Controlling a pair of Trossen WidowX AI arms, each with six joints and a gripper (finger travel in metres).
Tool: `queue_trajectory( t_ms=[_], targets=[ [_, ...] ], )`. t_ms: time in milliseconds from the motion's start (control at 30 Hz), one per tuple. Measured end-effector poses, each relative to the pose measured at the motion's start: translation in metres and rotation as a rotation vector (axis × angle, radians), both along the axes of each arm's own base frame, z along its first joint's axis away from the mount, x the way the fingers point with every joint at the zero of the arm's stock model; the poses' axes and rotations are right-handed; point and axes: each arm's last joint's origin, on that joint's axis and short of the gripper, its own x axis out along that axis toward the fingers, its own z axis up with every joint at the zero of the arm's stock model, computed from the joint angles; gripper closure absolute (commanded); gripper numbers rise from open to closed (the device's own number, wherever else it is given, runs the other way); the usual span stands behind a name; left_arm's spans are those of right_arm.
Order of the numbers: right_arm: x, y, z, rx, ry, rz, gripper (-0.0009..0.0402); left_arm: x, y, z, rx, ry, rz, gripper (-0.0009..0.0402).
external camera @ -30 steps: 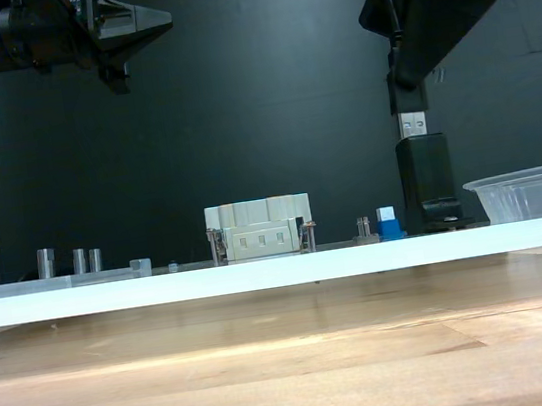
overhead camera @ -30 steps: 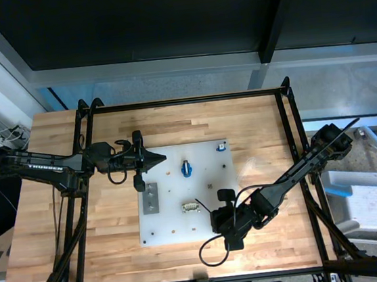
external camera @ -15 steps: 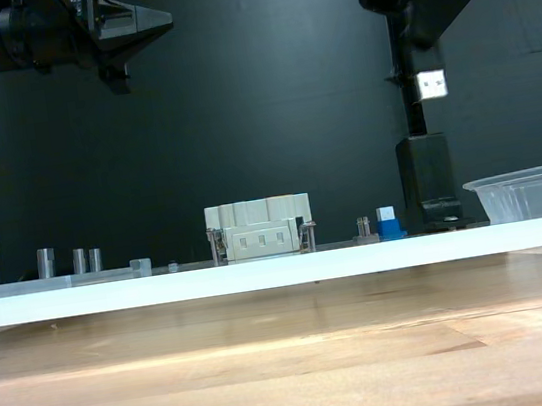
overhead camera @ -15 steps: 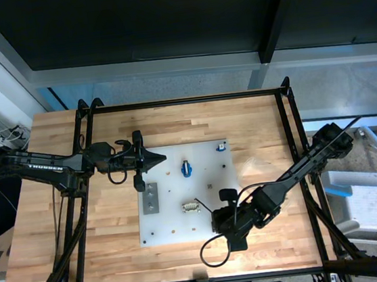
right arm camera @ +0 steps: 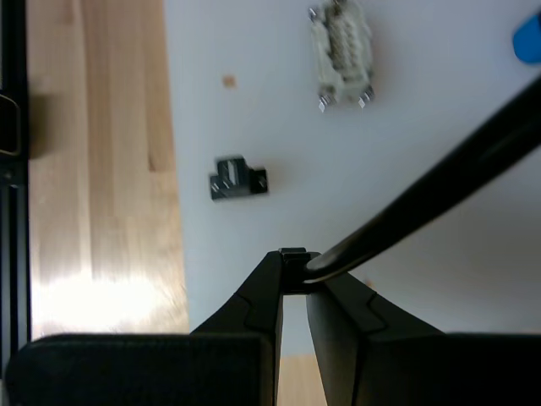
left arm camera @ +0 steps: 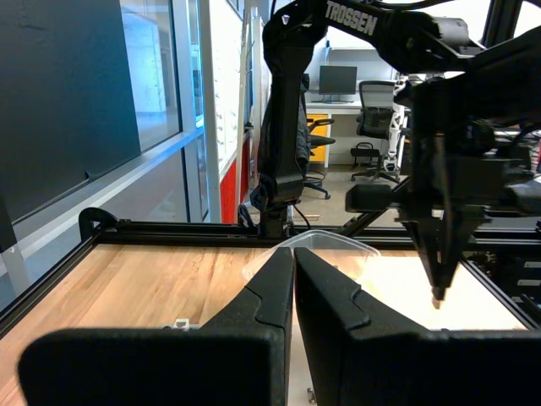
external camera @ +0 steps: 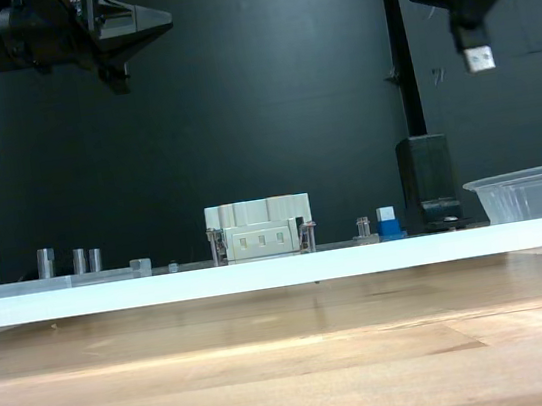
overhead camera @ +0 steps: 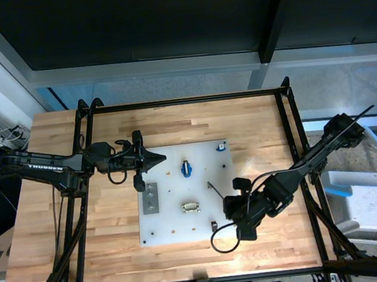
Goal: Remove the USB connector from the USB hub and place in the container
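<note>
Holds the USB connector [external camera: 477, 55] clamped between the jaws of the right gripper [right arm camera: 293, 266], aloft over the white board [overhead camera: 170, 218], up and right of the USB hub [external camera: 427, 179], near the container [external camera: 532, 189]; hangs the left gripper [left arm camera: 293, 258], jaws together, high over the board's far left.

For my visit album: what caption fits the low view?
Right gripper holds the unplugged USB connector high, clear of the USB hub, container nearby; left gripper hangs shut, high at left.

Grey block [overhead camera: 151, 199], blue part [overhead camera: 186, 169], connector [overhead camera: 191, 208] on board [overhead camera: 171, 228].
</note>
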Motion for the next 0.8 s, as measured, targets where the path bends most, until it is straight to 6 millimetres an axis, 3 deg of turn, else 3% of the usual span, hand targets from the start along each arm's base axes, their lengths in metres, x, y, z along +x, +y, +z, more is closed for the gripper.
queue_trajectory(
  t_ms=[800],
  targets=[
    [-0.07, -0.045, -0.018, 0.073, 0.088, -0.122, 0.0393, 0.0, 0.0, 0.0, 0.0, 0.0, 0.0, 0.0392]
  ],
)
